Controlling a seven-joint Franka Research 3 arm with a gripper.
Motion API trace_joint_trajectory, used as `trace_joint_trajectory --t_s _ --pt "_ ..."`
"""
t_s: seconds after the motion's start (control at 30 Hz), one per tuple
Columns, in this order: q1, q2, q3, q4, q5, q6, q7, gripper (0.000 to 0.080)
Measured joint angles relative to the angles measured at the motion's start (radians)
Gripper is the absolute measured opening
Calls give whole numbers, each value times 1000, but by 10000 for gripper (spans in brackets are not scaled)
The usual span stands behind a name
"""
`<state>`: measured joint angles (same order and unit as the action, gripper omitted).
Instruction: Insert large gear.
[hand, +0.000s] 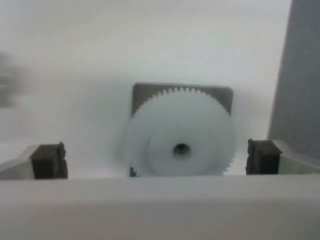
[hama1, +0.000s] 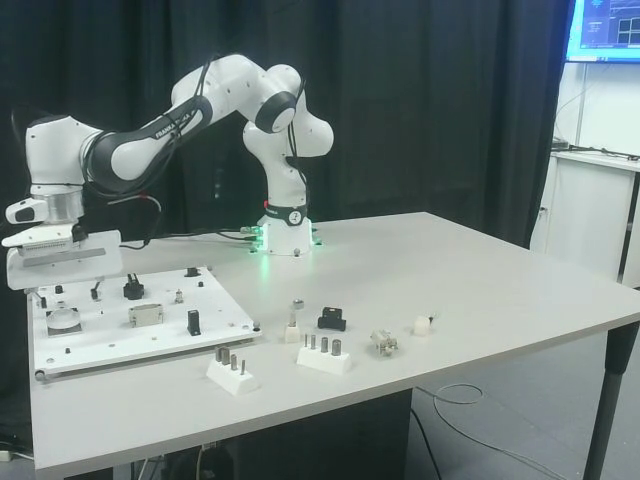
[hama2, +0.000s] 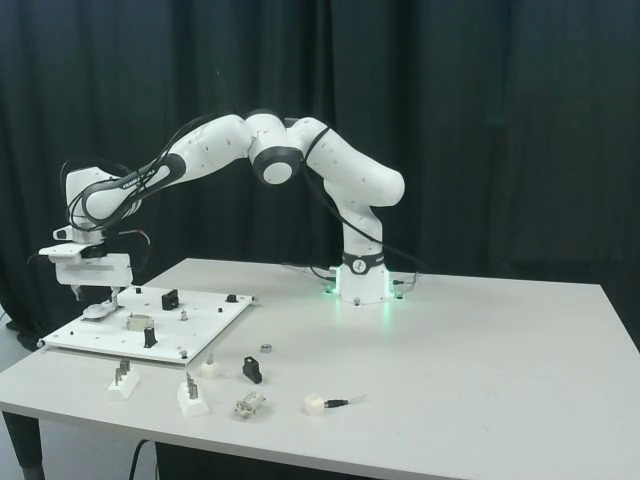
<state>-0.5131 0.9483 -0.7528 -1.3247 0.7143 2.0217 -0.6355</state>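
The large white gear (hand: 181, 135) lies flat on the white board (hama1: 150, 335), over a grey square plate (hand: 145, 92), with a dark hole at its centre. In the wrist view my gripper (hand: 156, 160) hangs above it, open, its two black fingertips (hand: 49, 161) wide apart on either side of the gear and not touching it. From the first room view the gear (hama1: 64, 320) sits at the board's left end, under the gripper (hama1: 62, 283). The second room view shows the gear (hama2: 97, 311) below the gripper (hama2: 97, 290).
On the board (hama2: 205, 320) stand a black block (hama1: 193, 321), a black connector (hama1: 133, 291) and a grey socket (hama1: 146, 314). In front of the board lie two white peg holders (hama1: 231, 372), (hama1: 322, 355), a black bracket (hama1: 332, 320) and small parts (hama1: 384, 342).
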Motion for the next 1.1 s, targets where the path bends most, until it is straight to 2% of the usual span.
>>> trace_joint_trajectory --t_s 0.23,1.1 --pt "0 10 5 0 0 32 -4 800" --pt "-7 55 27 6 2 92 -2 800"
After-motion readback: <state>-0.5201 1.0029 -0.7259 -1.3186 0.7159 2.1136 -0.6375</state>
